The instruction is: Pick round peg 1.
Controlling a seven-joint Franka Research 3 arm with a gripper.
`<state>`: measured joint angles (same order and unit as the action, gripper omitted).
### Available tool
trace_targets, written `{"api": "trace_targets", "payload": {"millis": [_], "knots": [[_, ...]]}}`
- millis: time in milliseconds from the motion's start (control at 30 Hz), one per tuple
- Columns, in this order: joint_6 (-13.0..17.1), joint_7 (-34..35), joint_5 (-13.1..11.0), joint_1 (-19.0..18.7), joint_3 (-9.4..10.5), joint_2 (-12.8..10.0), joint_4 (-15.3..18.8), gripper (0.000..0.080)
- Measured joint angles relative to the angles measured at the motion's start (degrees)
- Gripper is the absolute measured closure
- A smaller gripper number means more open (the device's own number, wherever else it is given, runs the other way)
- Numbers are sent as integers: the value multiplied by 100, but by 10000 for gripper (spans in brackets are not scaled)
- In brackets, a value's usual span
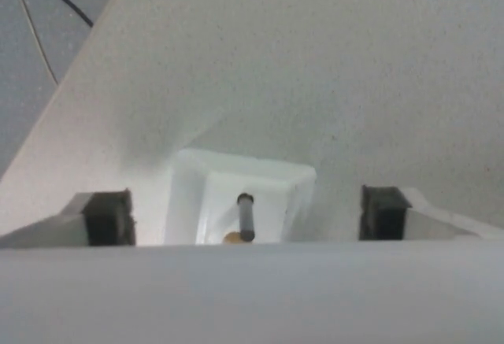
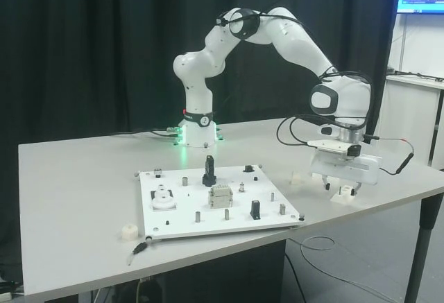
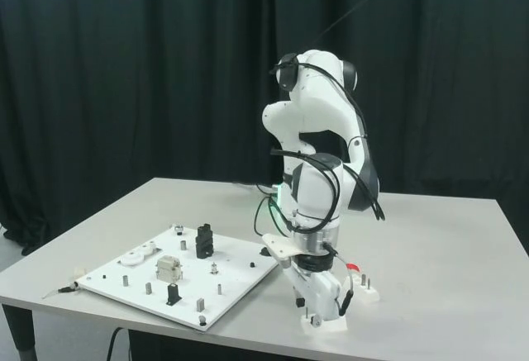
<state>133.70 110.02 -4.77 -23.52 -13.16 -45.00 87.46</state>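
Note:
Round peg 1 (image 1: pixel 246 216) is a short dark grey pin standing upright in a small white holder (image 1: pixel 189 194). My gripper (image 1: pixel 244 216) is open and low over the holder, with one black pad (image 1: pixel 108 218) on each side of the peg and a wide gap to each. In the first room view the gripper (image 2: pixel 340 186) hangs just above the holder (image 2: pixel 343 195) near the grey table's front right edge. The second room view shows the gripper (image 3: pixel 316 311) right over the holder (image 3: pixel 326 325), with the peg hidden.
A white board (image 2: pixel 215 213) carrying several small parts lies left of the gripper. A second small white holder (image 2: pixel 297 177) sits between board and gripper, and the second room view shows it (image 3: pixel 364 292) with a thin pin. The table edge (image 2: pixel 374 202) is close by.

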Motion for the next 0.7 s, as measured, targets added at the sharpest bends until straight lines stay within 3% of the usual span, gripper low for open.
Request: {"api": "trace_targets", "payload": {"millis": [133,167,300,333,500,533,700], "knots": [[0,0,9,0,0,43,37,102],[0,0,11,0,0,56,50,266],[0,0,21,0,-1,102,100,266],[0,0,25,0,-1,109,107,448],[0,-1,32,1,-7,116,118,448],[0,-1,33,2,-7,115,120,628],[11,-1,33,4,-7,116,129,628]]}}
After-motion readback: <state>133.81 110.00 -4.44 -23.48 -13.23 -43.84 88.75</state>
